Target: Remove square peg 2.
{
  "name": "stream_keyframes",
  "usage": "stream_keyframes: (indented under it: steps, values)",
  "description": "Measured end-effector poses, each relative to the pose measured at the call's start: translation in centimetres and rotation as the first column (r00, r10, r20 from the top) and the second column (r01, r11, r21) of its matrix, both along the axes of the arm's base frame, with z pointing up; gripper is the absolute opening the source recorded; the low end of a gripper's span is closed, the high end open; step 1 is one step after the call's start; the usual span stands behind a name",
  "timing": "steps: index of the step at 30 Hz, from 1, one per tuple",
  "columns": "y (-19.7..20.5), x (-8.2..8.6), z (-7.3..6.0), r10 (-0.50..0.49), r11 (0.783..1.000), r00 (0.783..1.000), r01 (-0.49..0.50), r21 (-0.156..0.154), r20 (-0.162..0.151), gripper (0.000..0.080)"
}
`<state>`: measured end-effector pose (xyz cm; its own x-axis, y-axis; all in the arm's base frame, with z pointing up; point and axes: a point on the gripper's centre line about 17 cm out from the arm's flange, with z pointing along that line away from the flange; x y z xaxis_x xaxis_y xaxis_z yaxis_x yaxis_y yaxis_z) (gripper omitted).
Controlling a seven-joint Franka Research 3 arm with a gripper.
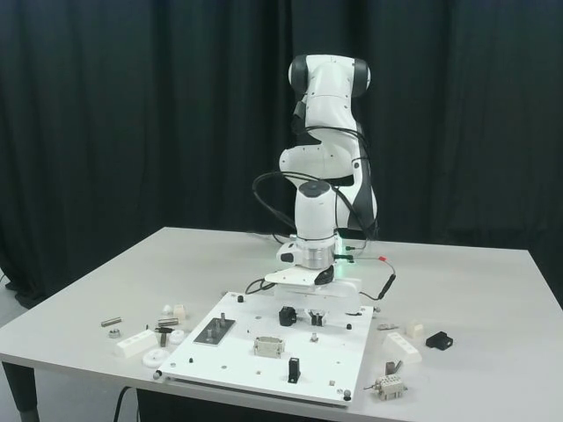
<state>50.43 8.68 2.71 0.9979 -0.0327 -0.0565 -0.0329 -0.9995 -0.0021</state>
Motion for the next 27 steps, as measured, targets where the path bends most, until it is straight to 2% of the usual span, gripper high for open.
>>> stream_keyframes:
  steps: [5,18,27]
  values:
    - [0.0,0.0,0.6,-0.009,1.000,1.000,0.009,0.005,-0.002,0.0067]
    - [-0.1,-0.1,3.1,-0.022,0.999,1.000,0.023,0.026,-0.008,0.0067]
    - [-0.3,0.1,3.7,-0.027,0.999,1.000,0.027,0.030,-0.003,0.0067]
